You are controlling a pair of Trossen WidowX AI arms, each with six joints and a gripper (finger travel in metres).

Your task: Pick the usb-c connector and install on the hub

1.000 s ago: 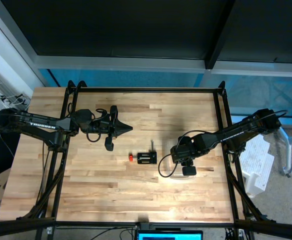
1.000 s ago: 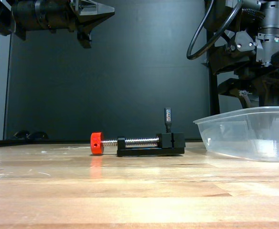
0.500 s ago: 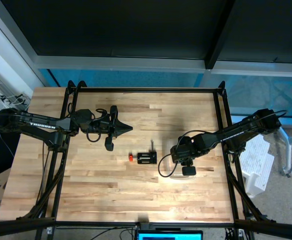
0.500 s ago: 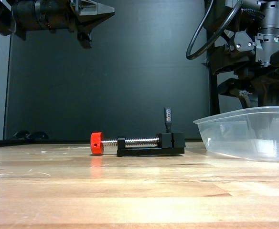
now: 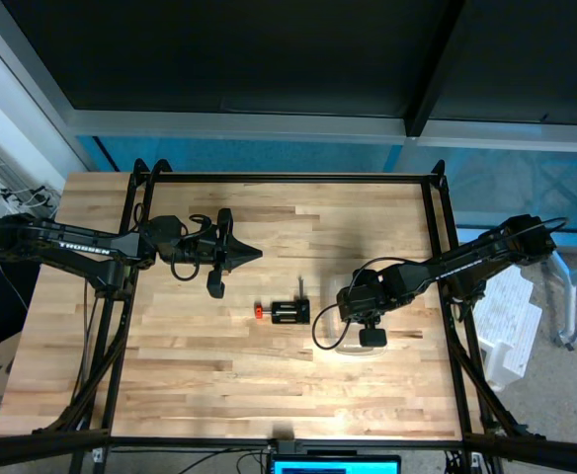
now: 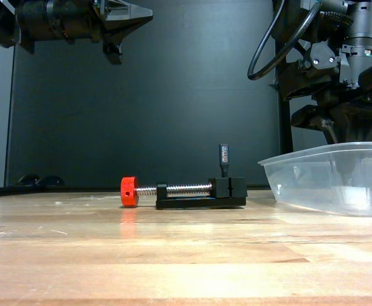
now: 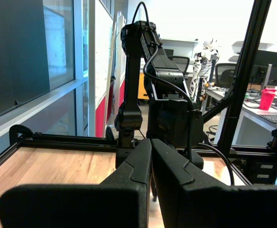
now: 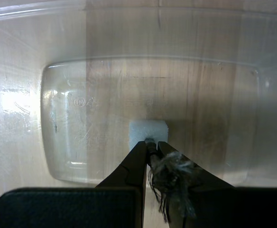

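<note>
My right gripper (image 8: 150, 148) points down into a clear plastic tray (image 6: 313, 182). It is shut on the usb-c connector (image 8: 150, 141), whose small metal tip shows between the fingertips. The tip sits right at a pale foam block (image 8: 148, 130) on the tray floor, and a frayed cable end (image 8: 171, 175) trails behind the fingers. The hub (image 6: 223, 156) stands upright in a small black clamp (image 5: 288, 312) with a red knob (image 6: 128, 191) at mid-table, apart from both grippers. My left gripper (image 5: 254, 254) hovers high over the far left of the table, shut and holding nothing.
The tray (image 5: 346, 346) lies just right of the clamp, under the right arm (image 5: 447, 262). A black frame (image 5: 288, 178) runs along the table's far and side edges. Bare wood lies between the clamp and the near edge.
The right arm has shifted very slightly above the tray. The left arm, clamp and hub stay where they were.
</note>
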